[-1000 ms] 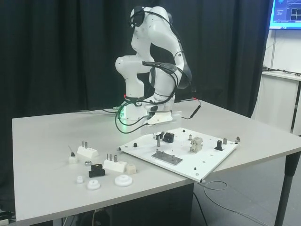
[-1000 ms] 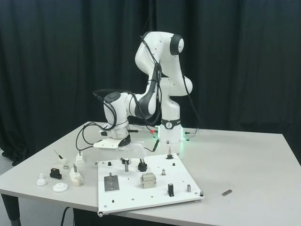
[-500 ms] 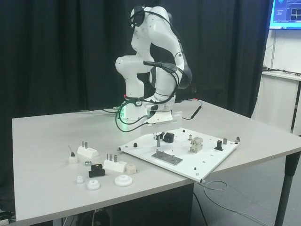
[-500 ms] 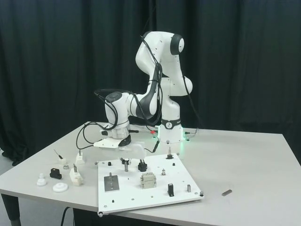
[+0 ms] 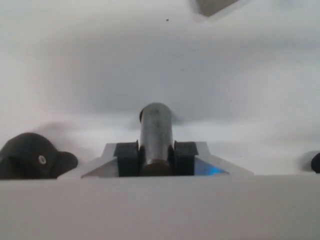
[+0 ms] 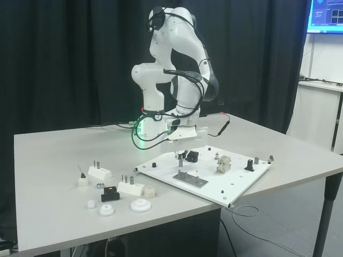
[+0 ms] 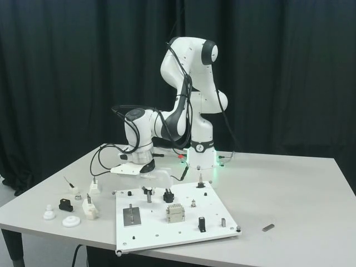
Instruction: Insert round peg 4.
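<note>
Over the white board (image 6: 206, 174) the gripper (image 6: 180, 153) hangs low, at its rear left part as the first room view shows it. Against the pictures from half a second and a second ago, the wrist sits a shade higher in the second room view; the loose parts on the table (image 6: 48, 160) lie as before. On the board nothing else has shifted.

Between the black pads (image 5: 126, 157) the peg (image 5: 155, 136) is pinched, one pad pressed to each side of it. From the wrist it looks like a plain grey metal cylinder with a smooth, dull surface and a flat round end, reaching from the pads toward the board. Its far end is at or just above the white surface; whether it touches cannot be told. In the second room view the peg (image 7: 148, 194) stands upright under the gripper (image 7: 148, 189), just beside a black fixture (image 7: 168, 196).

A black rounded part (image 5: 31, 161) lies near the peg in the wrist view. Further along the board stand a grey plate (image 6: 189, 179) with thin posts and a boxy connector (image 6: 223, 163).

No brand or label can be read on the arm or board. At the first room view's corner a screen (image 6: 326, 16) shows writing too small to read.
</note>
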Robot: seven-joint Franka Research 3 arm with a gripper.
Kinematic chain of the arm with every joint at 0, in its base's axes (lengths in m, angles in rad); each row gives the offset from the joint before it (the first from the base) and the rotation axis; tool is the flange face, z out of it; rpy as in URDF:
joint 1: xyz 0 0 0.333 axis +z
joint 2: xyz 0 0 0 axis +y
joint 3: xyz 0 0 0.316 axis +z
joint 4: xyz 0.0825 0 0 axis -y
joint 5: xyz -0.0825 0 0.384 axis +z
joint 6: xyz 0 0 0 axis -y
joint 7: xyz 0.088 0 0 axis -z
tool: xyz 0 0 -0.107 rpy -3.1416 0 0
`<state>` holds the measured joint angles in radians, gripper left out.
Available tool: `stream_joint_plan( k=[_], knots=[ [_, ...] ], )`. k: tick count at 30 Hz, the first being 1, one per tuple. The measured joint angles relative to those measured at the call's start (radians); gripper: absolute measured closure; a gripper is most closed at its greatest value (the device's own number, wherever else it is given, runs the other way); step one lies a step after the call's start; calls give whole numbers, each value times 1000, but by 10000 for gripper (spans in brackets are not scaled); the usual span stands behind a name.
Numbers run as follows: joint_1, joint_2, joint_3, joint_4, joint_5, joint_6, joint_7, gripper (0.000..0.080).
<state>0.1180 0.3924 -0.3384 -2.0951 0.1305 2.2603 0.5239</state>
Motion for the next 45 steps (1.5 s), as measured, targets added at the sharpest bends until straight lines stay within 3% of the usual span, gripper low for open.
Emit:
stream_joint_plan(
  k=[20,33,45],
  knots=[
    [2,-14,0,-21,0,10,12,656],
    [5,-16,1,-47,1,68,13,656],
    [7,-18,1,-50,1,73,30,656]
  ],
)
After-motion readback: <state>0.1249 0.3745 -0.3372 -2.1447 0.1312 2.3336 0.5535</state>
